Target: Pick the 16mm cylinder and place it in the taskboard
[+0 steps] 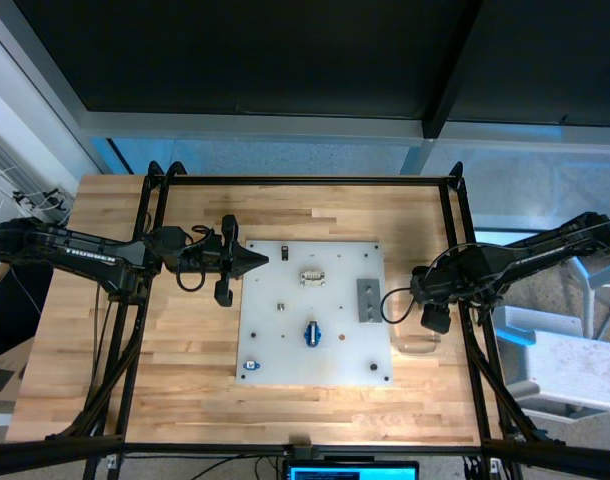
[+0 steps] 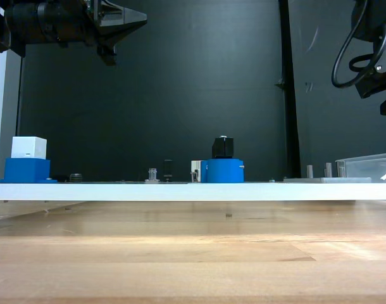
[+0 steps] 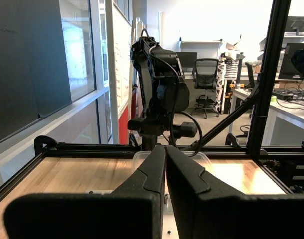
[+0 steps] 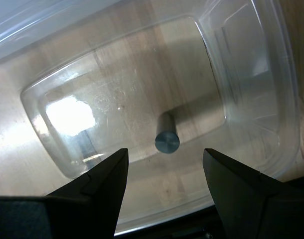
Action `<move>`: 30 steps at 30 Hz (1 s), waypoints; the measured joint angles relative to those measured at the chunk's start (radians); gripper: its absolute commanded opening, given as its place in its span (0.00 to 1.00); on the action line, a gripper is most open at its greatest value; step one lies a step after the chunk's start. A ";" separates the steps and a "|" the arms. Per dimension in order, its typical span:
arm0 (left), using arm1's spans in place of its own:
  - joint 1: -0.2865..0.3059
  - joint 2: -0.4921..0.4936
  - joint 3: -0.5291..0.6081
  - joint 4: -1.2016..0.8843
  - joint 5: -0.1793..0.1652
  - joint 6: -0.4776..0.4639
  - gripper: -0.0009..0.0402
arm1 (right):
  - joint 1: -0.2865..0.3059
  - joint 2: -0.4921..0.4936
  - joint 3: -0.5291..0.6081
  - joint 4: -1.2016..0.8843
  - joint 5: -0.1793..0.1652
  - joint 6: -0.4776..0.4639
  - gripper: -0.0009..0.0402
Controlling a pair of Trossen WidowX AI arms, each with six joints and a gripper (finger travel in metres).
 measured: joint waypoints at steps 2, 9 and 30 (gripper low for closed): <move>0.000 0.000 0.000 0.000 0.000 0.000 0.02 | 0.001 0.008 -0.002 0.008 0.006 0.007 0.53; 0.000 0.000 0.000 0.000 0.000 0.000 0.02 | 0.004 0.024 -0.018 0.034 0.026 0.069 0.53; 0.000 0.000 0.000 0.000 0.000 0.000 0.02 | 0.014 0.051 -0.061 0.084 0.026 0.198 0.53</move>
